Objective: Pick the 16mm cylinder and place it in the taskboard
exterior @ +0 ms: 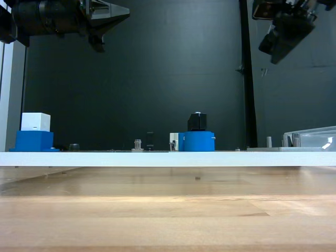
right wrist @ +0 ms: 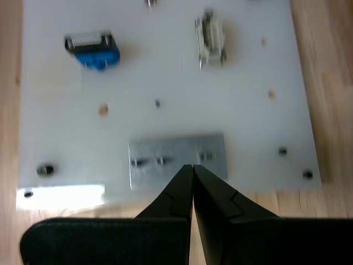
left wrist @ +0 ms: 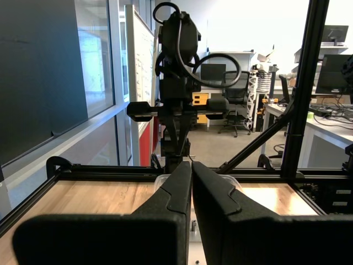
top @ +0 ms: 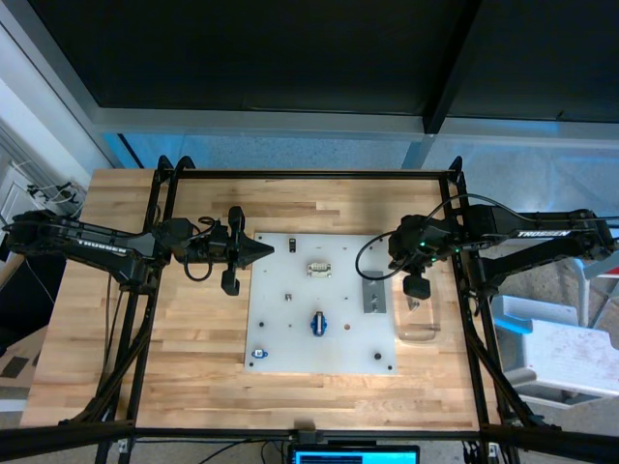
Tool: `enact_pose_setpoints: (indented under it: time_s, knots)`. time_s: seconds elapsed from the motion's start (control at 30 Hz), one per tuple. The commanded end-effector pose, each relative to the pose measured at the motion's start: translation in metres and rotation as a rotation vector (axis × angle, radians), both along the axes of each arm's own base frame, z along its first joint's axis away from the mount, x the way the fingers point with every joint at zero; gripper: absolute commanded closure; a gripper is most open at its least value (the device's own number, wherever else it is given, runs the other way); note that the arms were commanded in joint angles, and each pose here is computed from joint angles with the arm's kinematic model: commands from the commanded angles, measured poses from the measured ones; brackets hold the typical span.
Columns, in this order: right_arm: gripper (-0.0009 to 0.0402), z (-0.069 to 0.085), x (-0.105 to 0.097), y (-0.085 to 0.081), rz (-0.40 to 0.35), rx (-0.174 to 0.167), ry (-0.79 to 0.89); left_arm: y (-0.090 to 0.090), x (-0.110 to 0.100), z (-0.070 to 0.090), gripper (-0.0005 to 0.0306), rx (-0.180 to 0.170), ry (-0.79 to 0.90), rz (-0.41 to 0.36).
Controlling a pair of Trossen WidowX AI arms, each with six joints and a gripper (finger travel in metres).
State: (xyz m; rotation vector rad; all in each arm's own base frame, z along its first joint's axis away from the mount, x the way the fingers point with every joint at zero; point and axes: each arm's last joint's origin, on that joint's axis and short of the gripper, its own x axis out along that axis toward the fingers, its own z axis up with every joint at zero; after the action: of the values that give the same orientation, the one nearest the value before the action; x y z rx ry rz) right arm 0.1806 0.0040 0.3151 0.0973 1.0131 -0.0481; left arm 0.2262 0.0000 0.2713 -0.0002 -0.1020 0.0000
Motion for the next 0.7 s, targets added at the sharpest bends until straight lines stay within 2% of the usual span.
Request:
enact_pose_setpoints:
  time_s: [0.03, 0.7]
  knots:
    - [0.0393, -0.003, -0.005, 0.0, 0.004, -0.003, 0.058, 0.0, 0.0, 0.0, 0.03, 0.0, 0.0, 0.0]
    - [0.0393, -0.015, -0.022, 0.013, 0.054, -0.005, 0.272, 0.0, 0.0, 0.0, 0.03, 0.0, 0.0, 0.0]
